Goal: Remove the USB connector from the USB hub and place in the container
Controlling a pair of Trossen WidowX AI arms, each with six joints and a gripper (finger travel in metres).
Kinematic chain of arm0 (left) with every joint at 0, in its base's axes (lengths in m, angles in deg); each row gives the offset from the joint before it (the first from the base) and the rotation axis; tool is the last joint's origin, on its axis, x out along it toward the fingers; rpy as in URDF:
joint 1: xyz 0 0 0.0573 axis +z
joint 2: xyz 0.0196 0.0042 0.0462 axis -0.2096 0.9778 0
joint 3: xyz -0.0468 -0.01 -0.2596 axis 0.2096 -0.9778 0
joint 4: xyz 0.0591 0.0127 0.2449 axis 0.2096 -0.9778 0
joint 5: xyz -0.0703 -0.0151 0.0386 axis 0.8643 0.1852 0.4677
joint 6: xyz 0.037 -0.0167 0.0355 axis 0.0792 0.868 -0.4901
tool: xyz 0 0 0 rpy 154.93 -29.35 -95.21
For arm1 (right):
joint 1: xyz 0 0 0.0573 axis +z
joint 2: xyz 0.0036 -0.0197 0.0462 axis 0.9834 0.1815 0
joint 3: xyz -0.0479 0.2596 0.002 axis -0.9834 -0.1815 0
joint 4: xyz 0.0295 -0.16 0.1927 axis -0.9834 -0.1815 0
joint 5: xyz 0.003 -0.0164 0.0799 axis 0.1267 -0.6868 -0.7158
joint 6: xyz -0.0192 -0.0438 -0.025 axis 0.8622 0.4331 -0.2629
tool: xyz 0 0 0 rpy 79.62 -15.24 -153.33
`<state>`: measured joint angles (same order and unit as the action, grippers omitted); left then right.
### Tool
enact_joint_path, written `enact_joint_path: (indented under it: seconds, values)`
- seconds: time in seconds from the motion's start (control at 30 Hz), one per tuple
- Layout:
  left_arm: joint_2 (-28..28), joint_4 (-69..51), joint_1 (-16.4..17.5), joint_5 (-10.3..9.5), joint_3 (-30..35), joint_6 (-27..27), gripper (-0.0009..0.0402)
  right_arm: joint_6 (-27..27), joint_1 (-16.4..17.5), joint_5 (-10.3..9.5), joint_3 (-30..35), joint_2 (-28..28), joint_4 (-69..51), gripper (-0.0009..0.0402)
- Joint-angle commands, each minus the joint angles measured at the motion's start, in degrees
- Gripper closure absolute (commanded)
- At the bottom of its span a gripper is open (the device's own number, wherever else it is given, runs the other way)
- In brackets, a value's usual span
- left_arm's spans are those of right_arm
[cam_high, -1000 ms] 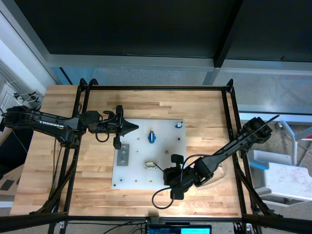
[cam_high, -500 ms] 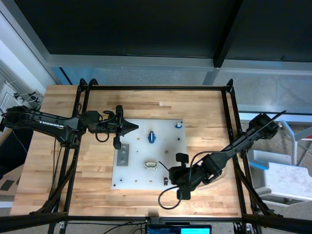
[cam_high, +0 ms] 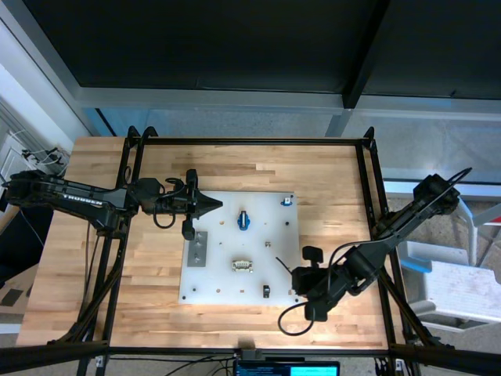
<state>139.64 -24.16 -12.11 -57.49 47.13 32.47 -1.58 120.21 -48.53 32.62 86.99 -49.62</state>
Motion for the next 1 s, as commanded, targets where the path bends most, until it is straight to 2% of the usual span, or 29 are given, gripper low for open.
enact_joint_path:
  seconds: [0.03,0.67,1.0]
  values:
    - [0.02,0.0,0.02,0.02,0.0,-0.02,0.0392,-1.64,1.18,0.24,-1.18,-1.38,-1.73,0.0393]
    - [0.0,0.04,0.0,0.02,0.0,-0.02,0.0392,-16.09,8.35,0.52,-14.78,-11.43,-2.19,0.0393]
    - [0.0,0.0,0.0,0.02,0.0,-0.02,0.0392,-21.14,11.02,-0.92,-19.28,-15.78,-5.66,0.0393]
